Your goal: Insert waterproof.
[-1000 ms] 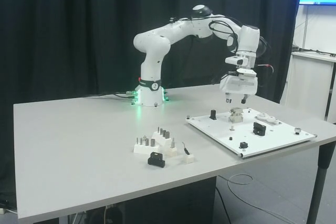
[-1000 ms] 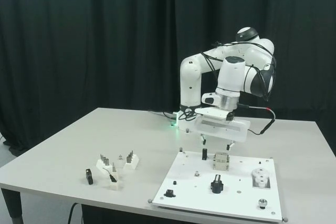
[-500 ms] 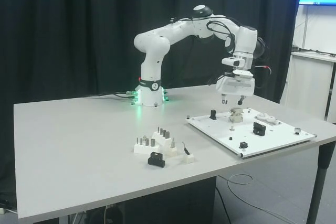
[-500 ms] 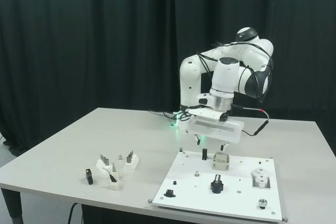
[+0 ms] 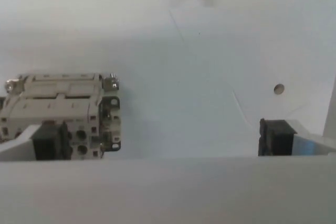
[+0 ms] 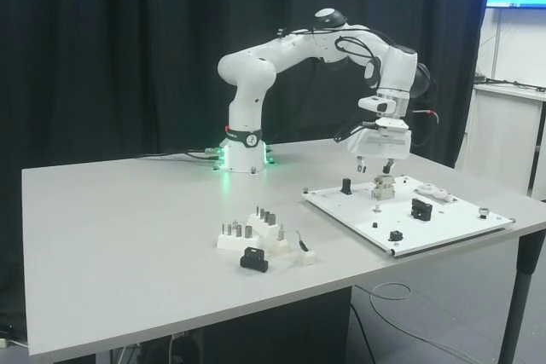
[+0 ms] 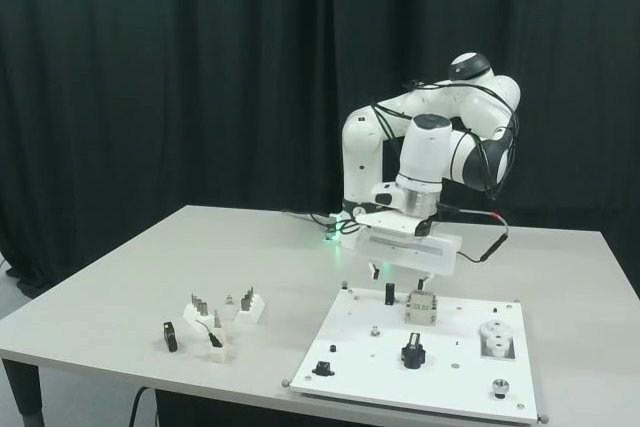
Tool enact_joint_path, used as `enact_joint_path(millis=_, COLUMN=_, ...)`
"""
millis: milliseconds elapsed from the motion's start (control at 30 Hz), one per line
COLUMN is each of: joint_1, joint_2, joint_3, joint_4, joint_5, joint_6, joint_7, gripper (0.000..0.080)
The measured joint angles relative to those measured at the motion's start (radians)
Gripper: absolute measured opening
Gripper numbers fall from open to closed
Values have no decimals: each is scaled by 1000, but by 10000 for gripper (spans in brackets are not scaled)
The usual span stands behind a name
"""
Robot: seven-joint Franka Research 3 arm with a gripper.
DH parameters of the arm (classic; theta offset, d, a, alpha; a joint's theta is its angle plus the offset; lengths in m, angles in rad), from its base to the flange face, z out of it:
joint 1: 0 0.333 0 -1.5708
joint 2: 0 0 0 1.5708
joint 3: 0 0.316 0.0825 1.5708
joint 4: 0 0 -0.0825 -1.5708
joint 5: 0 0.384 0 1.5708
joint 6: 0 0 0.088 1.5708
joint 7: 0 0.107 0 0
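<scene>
Gripper [image 7: 396,272] hangs above the back edge of the white board [image 7: 450,387], fingers spread wide, holding nothing. Under it on the board: a grey connector block [image 7: 421,306] and a small black upright part [image 7: 389,293] just beside it. Wrist view shows the same block [image 5: 63,114] and a black part [image 5: 274,137]. The plugs sit in white holders [image 7: 222,318] well apart on the grey table [image 7: 130,282], near its front edge, a black piece [image 7: 170,335] beside them. Can't tell which one is the waterproof plug.
</scene>
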Motion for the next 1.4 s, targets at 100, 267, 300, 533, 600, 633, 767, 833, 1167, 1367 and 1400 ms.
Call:
enact_joint_path(millis=100, joint_1=-2, joint_2=0, joint_3=4, joint_4=0, joint_5=0, joint_6=0, joint_7=0, gripper=800)
enact_joint_path(millis=267, joint_1=-5, joint_2=0, joint_3=9, joint_4=1, joint_5=0, joint_6=0, joint_7=0, gripper=800)
enact_joint_path(millis=300, joint_1=-5, joint_2=0, joint_3=9, joint_4=1, joint_5=0, joint_6=0, joint_7=0, gripper=800)
enact_joint_path(millis=533, joint_1=-9, joint_2=0, joint_3=13, joint_4=2, joint_5=0, joint_6=-1, joint_7=-3, gripper=800)
enact_joint_path(millis=600, joint_1=-9, joint_2=0, joint_3=13, joint_4=3, joint_5=0, joint_6=-3, joint_7=-5, gripper=800)
enact_joint_path(millis=633, joint_1=-10, joint_2=0, joint_3=14, joint_4=3, joint_5=0, joint_6=-3, joint_7=-5, gripper=800)
enact_joint_path(millis=767, joint_1=-10, joint_2=0, joint_3=16, joint_4=4, joint_5=0, joint_6=-5, joint_7=-7, gripper=800)
enact_joint_path(millis=833, joint_1=-11, joint_2=0, joint_3=16, joint_4=4, joint_5=0, joint_6=-6, joint_7=-9, gripper=800)
enact_joint_path(millis=1167, joint_1=-11, joint_2=0, joint_3=21, joint_4=6, joint_5=0, joint_6=-7, joint_7=-15, gripper=800)
enact_joint_path(millis=1367, joint_1=-14, joint_2=0, joint_3=22, joint_4=7, joint_5=0, joint_6=-7, joint_7=-17, gripper=800)
enact_joint_path(millis=1400, joint_1=-15, joint_2=0, joint_3=23, joint_4=7, joint_5=0, joint_6=-6, joint_7=-17, gripper=800)
